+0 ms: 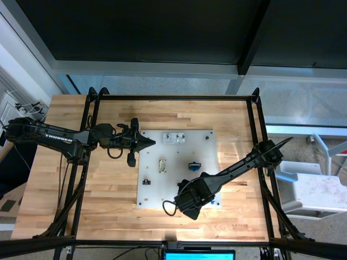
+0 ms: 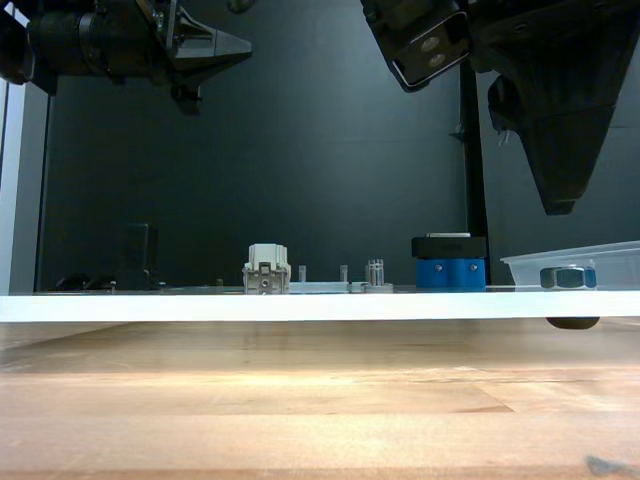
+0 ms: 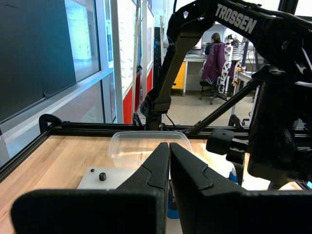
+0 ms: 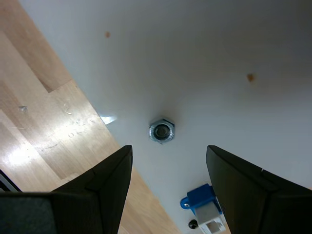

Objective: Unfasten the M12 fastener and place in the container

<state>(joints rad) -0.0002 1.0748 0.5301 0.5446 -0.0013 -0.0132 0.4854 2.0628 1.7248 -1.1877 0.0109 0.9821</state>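
Presently, right end effector (image 4: 168,151): spread wide, gripping nothing, hanging above the near right part of the board and aimed straight down at the nut.
M12 nut (image 4: 162,130): small, silver, hexagonal; seated on its stud, with the dark stud end visible in the bore; centred in the gap between the two fingers and apart from both.
Stud: almost wholly covered by the nut; ribs not visible from above.
Handling: judged stiff, light and hard, with smooth and probably slippery faces; no risk of crushing, some risk of slipping or dropping if caught on the corners.
Grip place: two opposite flats, pads square to them and low enough to cover the full height of the hex.
White board (image 4: 219,48): flat under the nut, with its edge against the wood just beside it.
Blue block (image 4: 200,197): near the nut on the board, apart from it.
Container (image 2: 610,252): clear tray behind the nut in the low view; nut not in it.
Step in hand: judged as lining up before closing; unscrewing and transfer not yet done.
Left end effector (image 3: 169,146): pressed together, holding nothing, raised over the board's far left edge.
Worktop (image 1: 65,189): pale wood, carrying board and tray.
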